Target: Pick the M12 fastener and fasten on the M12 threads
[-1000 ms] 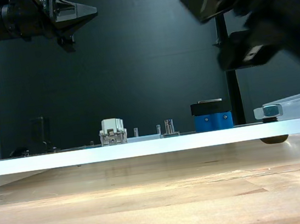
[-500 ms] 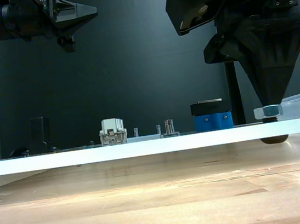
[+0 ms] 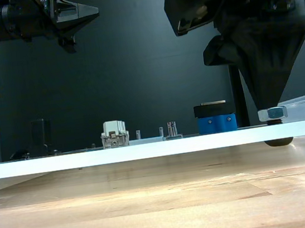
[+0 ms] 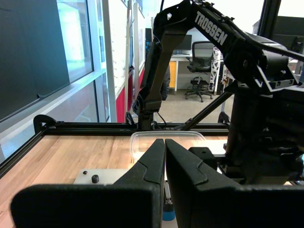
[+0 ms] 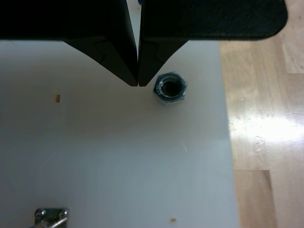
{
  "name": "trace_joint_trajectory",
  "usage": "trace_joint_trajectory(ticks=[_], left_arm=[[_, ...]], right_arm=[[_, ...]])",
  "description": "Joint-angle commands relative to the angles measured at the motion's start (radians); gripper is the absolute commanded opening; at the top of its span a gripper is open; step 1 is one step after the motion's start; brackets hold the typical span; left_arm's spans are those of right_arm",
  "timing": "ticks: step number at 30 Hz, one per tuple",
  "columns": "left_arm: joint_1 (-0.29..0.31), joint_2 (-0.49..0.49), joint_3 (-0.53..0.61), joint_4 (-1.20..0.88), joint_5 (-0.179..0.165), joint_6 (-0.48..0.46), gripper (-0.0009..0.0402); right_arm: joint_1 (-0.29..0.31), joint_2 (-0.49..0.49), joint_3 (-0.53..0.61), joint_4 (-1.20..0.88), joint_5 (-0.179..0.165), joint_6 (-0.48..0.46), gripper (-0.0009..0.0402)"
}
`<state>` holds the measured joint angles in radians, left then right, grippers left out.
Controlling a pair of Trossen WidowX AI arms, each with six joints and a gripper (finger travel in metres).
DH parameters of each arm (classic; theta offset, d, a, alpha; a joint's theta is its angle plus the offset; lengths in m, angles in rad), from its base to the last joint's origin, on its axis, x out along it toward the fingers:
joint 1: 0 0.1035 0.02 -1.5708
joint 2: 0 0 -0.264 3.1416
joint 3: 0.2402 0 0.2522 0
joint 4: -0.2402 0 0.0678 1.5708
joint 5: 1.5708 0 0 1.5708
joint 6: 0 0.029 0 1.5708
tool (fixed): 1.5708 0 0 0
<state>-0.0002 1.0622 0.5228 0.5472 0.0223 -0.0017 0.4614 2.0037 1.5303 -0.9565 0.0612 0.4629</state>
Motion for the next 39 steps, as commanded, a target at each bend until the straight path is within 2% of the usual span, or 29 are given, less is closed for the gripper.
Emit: trace_joint_trajectory(ticks=[1,2,3,4,6,7,8,9,10,14,15,18,19,24,27,29,39], left_arm=[[0.000,0.000,0.000,0.000,0.000,0.000,0.0000],[0.000,0.000,0.000,0.000,0.000,0.000,0.0000],[0.000,0.000,0.000,0.000,0.000,0.000,0.0000],[0.000,0.000,0.000,0.000,0.000,0.000,0.0000],[0.000,0.000,0.000,0.000,0.000,0.000,0.0000],[0.000,0.000,0.000,0.000,0.000,0.000,0.0000],[0.000,0.000,0.000,0.000,0.000,0.000,0.0000],[0.000,0.000,0.000,0.000,0.000,0.000,0.0000],[0.000,0.000,0.000,0.000,0.000,0.000,0.0000],[0.000,0.000,0.000,0.000,0.000,0.000,0.0000],[0.000,0.000,0.000,0.000,0.000,0.000,0.0000],[0.000,0.000,0.000,0.000,0.000,0.000,0.0000],[0.000,-0.001,0.000,0.002,0.000,0.000,0.0000],[0.000,0.000,0.000,-0.001,0.000,0.000,0.0000],[0.000,0.000,0.000,0.002,0.000,0.000,0.0000],[0.000,0.000,0.000,0.000,0.000,0.000,0.0000],[0.000,0.000,0.000,-0.001,0.000,0.000,0.0000]], right_arm=[[0.001,0.000,-0.010,0.019,-0.011,0.001,0.0000],[0.001,0.000,-0.010,0.020,-0.019,0.001,0.0000],[0.001,0.000,-0.009,0.019,-0.052,-0.002,0.0000],[0.001,0.000,-0.008,0.019,-0.111,-0.018,0.0000],[0.001,-0.003,-0.005,0.018,-0.284,-0.074,0.0000],[0.001,-0.007,-0.005,0.018,-0.357,-0.096,0.0000],[0.001,-0.007,-0.005,0.018,-0.405,-0.106,0.0000],[0.001,-0.007,-0.005,0.014,-0.412,-0.105,0.0000],[0.001,-0.010,-0.005,0.009,-0.399,-0.101,0.0000],[0.001,-0.013,-0.005,0.003,-0.300,-0.077,0.0000],[0.001,-0.013,-0.005,0.003,-0.285,-0.074,0.0000],[0.001,-0.016,-0.004,0.005,-0.276,-0.053,0.0000],[0.001,-0.018,-0.002,0.005,-0.256,-0.046,0.0000],[0.000,-0.024,0.002,-0.004,-0.106,-0.020,0.0000],[-0.002,-0.024,0.002,-0.005,-0.050,-0.007,0.0000],[-0.003,-0.018,0.001,-0.002,-0.034,-0.007,0.0000],[-0.004,-0.016,-0.019,0.032,-0.026,-0.007,0.0000]])
